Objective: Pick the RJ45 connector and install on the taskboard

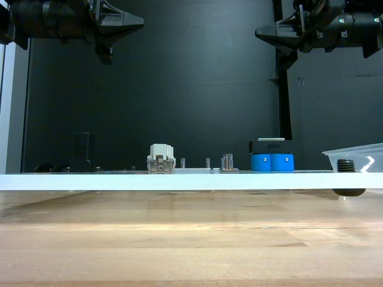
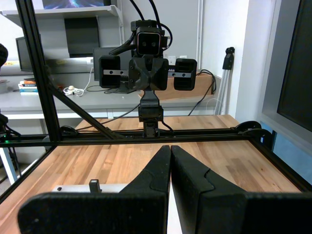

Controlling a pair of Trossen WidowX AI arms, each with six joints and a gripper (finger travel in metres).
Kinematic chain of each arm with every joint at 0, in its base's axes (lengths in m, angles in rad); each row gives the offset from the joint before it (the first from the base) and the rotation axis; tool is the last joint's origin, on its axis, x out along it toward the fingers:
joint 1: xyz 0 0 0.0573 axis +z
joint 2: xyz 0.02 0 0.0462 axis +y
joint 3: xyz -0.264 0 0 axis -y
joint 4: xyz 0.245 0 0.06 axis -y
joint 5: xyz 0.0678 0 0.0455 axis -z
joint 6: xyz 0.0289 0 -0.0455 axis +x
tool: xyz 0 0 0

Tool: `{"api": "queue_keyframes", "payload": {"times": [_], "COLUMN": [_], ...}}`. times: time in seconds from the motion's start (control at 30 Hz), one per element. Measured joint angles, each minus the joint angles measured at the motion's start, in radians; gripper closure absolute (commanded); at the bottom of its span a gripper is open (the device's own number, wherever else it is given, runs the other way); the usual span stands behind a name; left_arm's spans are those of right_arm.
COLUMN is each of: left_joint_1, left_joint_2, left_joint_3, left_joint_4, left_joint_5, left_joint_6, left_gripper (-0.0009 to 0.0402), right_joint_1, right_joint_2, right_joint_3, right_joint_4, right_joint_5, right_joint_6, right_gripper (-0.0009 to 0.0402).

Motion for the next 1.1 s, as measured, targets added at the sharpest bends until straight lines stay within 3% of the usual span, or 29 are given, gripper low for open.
{"api": "queue_keyframes", "payload": {"times": [0.47, 0.93, 1.1], "left_joint_1": [0.000, 0.000, 0.000], "left_joint_2": [0.000, 0.000, 0.000], "left_joint_3": [0.000, 0.000, 0.000], "left_joint_4": [0.000, 0.000, 0.000], "left_joint_5": [0.000, 0.000, 0.000], "left_joint_6": [0.000, 0.000, 0.000], "left_gripper": [0.0393, 0.0393, 0.0393], "right_joint_1": [0.000, 0.010, 0.031], "right_joint_2": [-0.010, -0.071, -0.084], "right_joint_3": [0.010, 0.372, 0.467], "right_joint_4": [-0.045, -1.112, -1.374], "right_joint_5": [0.003, 0.010, 0.077], "right_joint_6": [0.065, -0.023, -0.037], "right_gripper": [0.0394, 0.0393, 0.0394]}}
